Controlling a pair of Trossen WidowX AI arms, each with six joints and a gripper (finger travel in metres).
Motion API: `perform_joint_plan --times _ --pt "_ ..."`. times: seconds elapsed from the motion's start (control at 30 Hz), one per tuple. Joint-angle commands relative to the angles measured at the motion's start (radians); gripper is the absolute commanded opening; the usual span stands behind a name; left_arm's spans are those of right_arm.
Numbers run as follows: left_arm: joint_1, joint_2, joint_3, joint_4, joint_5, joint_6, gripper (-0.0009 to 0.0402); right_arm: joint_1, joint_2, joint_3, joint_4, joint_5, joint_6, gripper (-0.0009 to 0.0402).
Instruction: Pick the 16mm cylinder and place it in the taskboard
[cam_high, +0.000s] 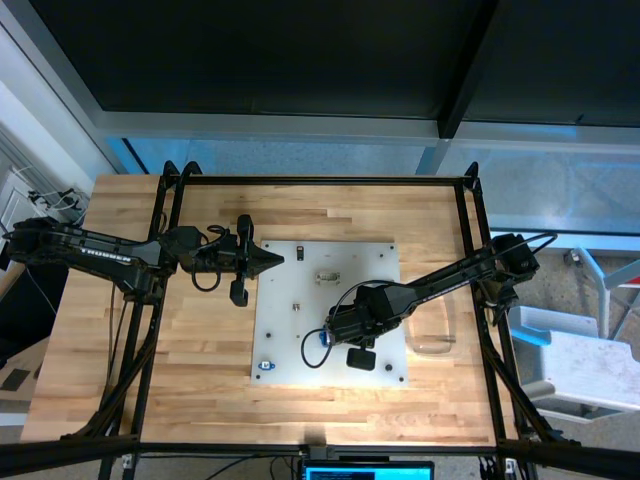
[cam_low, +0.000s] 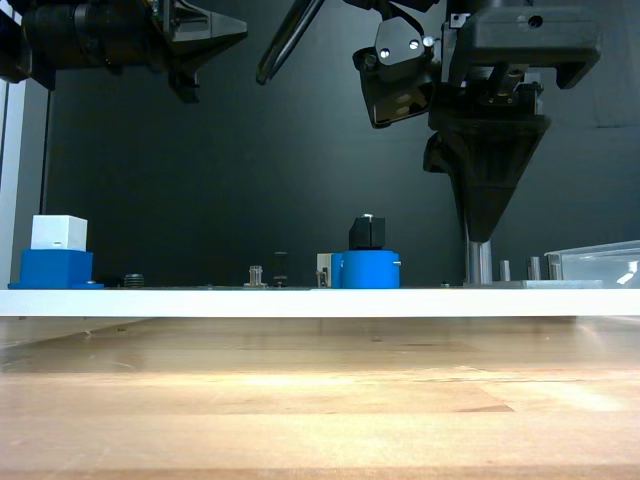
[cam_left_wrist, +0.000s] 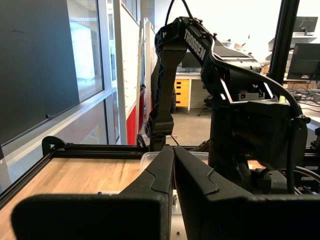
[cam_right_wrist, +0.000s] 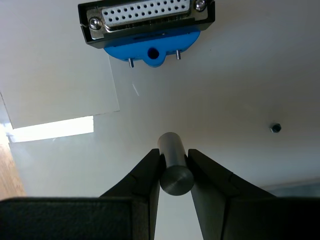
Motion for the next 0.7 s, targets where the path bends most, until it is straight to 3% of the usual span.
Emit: perform_joint_plan --times 0.03,0.7 --pt "0.000 0.000 0.000 0.000 0.000 0.000 0.0000 0.001 0.000 -0.005 0.008 -0.001 0.000 0.0016" --pt "0.000 0.000 0.000 0.000 0.000 0.000 0.0000 0.001 0.000 -0.016 0.007 -0.008 -0.001 0.0016"
